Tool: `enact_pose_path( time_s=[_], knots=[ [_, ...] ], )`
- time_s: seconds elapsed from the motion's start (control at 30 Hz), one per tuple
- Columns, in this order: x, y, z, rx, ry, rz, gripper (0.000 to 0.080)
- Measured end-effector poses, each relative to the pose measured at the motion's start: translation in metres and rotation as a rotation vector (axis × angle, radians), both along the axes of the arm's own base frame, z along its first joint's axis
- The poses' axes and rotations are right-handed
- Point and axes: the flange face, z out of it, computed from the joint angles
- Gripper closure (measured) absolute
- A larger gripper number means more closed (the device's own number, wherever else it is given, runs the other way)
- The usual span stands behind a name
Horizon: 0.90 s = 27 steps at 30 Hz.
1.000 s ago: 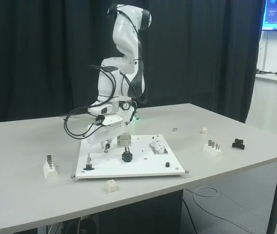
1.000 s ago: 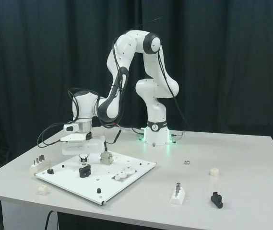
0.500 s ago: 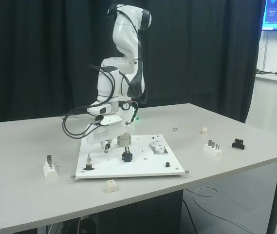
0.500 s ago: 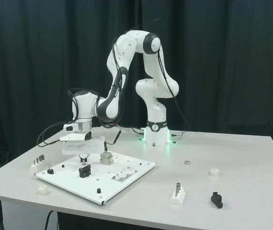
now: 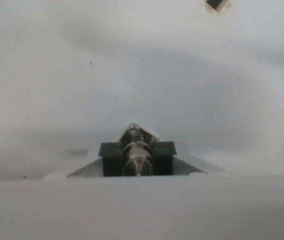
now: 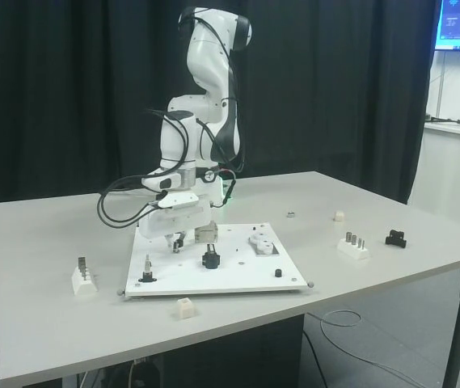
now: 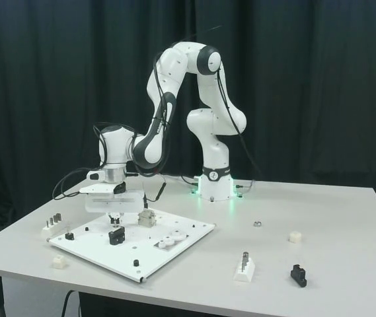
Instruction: Insert BNC.
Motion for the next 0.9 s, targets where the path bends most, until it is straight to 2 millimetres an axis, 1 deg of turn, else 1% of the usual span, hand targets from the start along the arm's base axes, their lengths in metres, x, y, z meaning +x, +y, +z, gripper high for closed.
enact_pose_path(
  time_s=[0.27, 0.57, 0.9],
  knots=[
    [0.0001, 0.0002, -0.0001, -0.001, 0.001, 0.009, 0.0682],
    [0.0007, 0.0008, -0.0027, -0.008, 0.005, 0.101, 0.0682],
    [0.0008, 0.0006, -0.0027, -0.01, 0.004, 0.112, 0.0682]
  ],
)
